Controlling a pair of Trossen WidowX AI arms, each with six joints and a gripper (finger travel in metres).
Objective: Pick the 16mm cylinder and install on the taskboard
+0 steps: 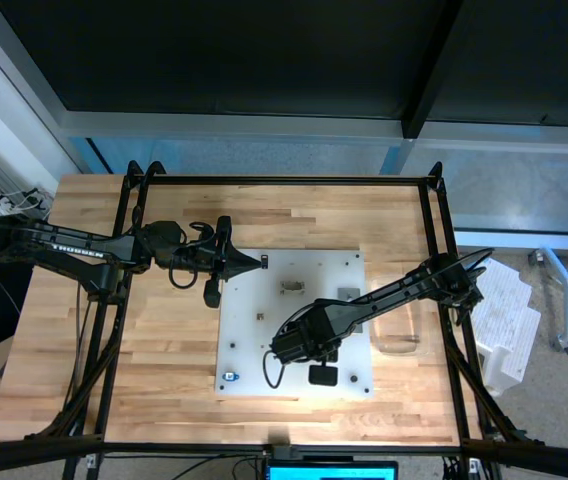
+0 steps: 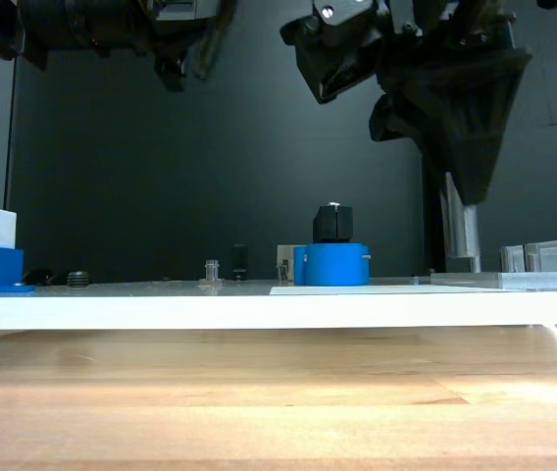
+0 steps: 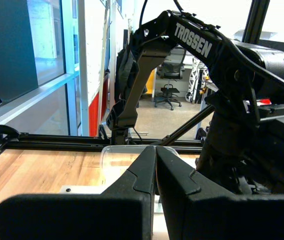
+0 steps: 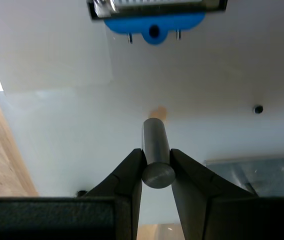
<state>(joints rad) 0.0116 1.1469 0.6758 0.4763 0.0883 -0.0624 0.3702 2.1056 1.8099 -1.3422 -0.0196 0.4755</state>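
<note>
**Desk:** Status on the R arm, near end first.

**Op:** From my station, the right gripper (image 4: 156,159) hangs over the near part of the taskboard (image 4: 222,65), well above it per the low view. Its fingers are pinching the 16mm cylinder (image 4: 155,142) across the dia., close to the end facing the wrist cam. The rest of the peg sticks out past the tips toward the board. I judge that grip leaves the free end clear to enter a hole.

**Desk:** Peg vs. pincer: square?

**Op:** Centred between the fingers, axis in line w/ them as far as I can tell. No contact w/ the board.

**Desk:** Beyond it?

**Op:** A faint tan spot (image 4: 158,113) on the white plate just past the peg's far end; cannot tell if that's the socket. A small hole (image 4: 258,108) lies apart from the peg. Further off is the blue connector (image 4: 154,22).

**Desk:** L arm?

**Op:** At the board's far-left corner the left gripper (image 3: 156,167) is raised, fingers pressed together, nothing held. I reckon it's parked there to give R room. The clear plastic tray (image 1: 404,335) sits at the board's right edge.

**Desk:** Risk?

**Op:** Peg tilting in the grip on insertion, imo.
</note>
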